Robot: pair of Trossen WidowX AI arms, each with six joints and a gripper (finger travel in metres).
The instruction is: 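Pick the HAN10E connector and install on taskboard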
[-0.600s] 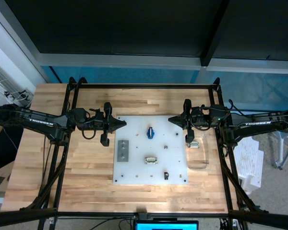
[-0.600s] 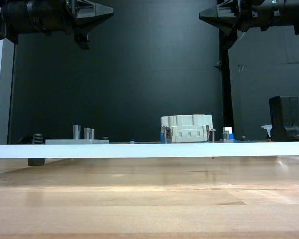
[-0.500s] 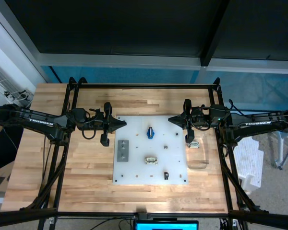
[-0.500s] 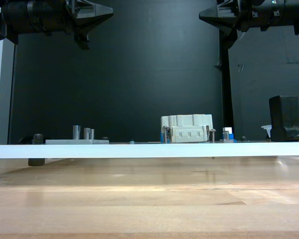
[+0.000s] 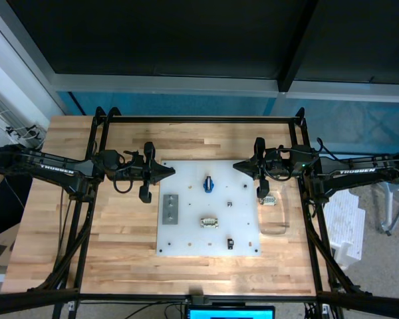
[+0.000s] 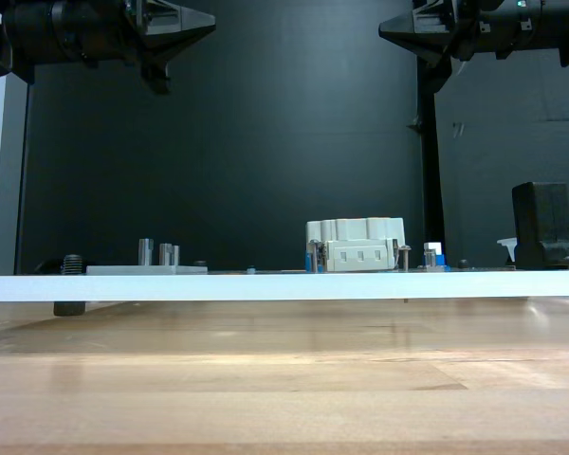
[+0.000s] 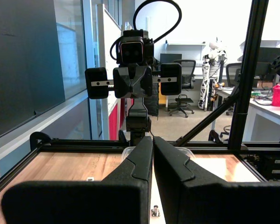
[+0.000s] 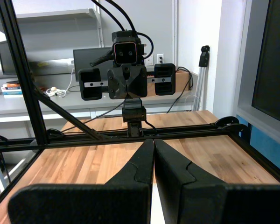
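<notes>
- left gripper (image 5: 171,171): fingers pressed together, empty, raised over the taskboard (image 5: 186,239) at its 10 o'clock corner
- right gripper (image 5: 237,166): fingers pressed together, empty, raised near the 2 o'clock corner
- HAN10E connector (image 5: 268,199): just off the board's 3 o'clock edge, by clear tray (image 5: 280,227)
- similar beige block (image 5: 209,222) on board, 6 o'clock of blue part (image 5: 209,184)

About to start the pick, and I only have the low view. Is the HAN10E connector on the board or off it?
Observer: Off it. The HAN10E connector lies just past the taskboard's right edge.
Operator: Which gripper is nearer to it?
Observer: The right gripper, near the board's far right corner. The left gripper is near the far left corner.
Operator: Are the fingers open?
Observer: No, both are shut, with the tips meeting in each wrist view.
</notes>
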